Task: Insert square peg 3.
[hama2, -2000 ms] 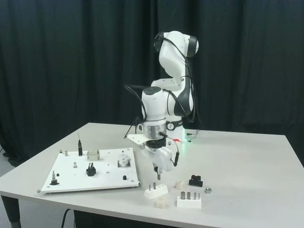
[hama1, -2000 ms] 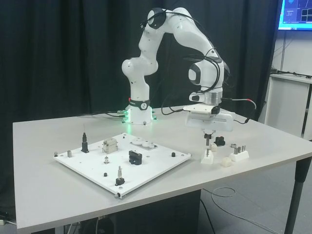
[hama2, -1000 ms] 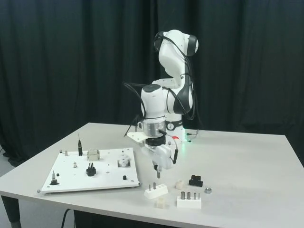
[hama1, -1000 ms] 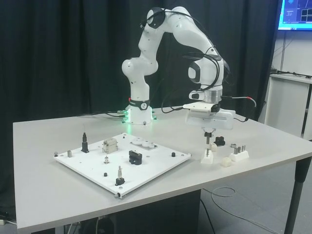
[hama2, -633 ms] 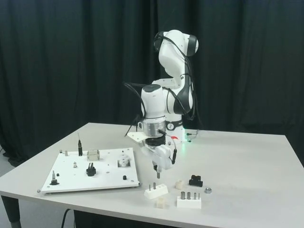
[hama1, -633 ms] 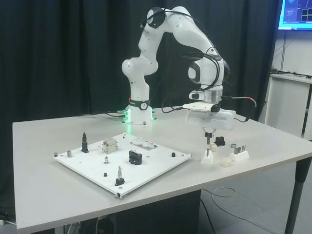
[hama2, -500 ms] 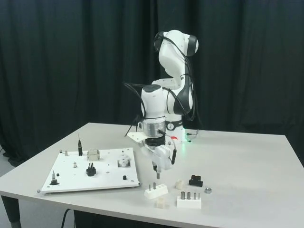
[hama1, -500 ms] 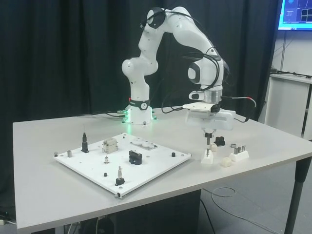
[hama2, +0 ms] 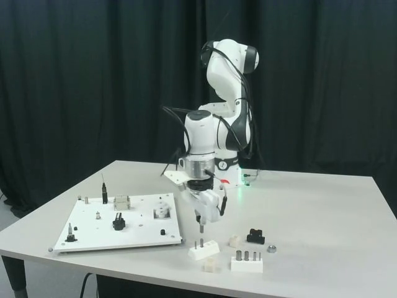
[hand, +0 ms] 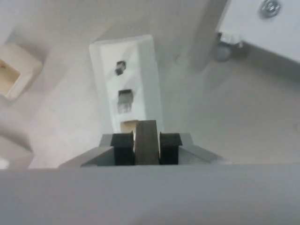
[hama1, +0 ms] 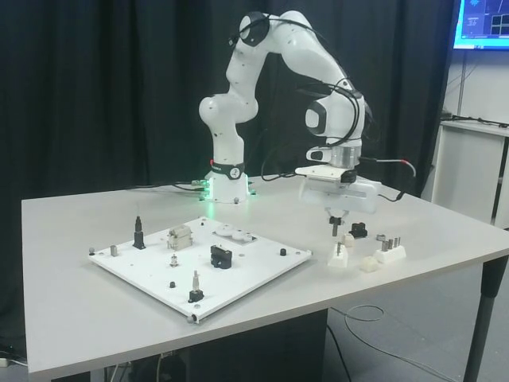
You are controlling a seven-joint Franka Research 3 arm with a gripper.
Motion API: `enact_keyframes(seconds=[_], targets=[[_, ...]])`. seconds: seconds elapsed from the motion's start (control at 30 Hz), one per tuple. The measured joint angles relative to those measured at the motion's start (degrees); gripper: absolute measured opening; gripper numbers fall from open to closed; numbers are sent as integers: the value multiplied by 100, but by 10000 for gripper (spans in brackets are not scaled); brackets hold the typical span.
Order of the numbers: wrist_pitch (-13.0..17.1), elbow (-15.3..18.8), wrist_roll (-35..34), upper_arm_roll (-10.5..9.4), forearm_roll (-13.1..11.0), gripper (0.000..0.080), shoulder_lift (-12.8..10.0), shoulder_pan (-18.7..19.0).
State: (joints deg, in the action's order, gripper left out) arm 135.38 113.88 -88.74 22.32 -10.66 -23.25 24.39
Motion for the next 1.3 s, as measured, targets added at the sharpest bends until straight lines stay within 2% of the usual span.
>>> enact_keyframes(seconds=[0.53, 0.87, 1.3], targets=[[-597, 1, -133, 394, 884, 114, 367, -94], [-908, 24, -32, 417, 1519, 114, 642, -563], [-1013, 183, 802, 429, 1681, 114, 951, -1326]])
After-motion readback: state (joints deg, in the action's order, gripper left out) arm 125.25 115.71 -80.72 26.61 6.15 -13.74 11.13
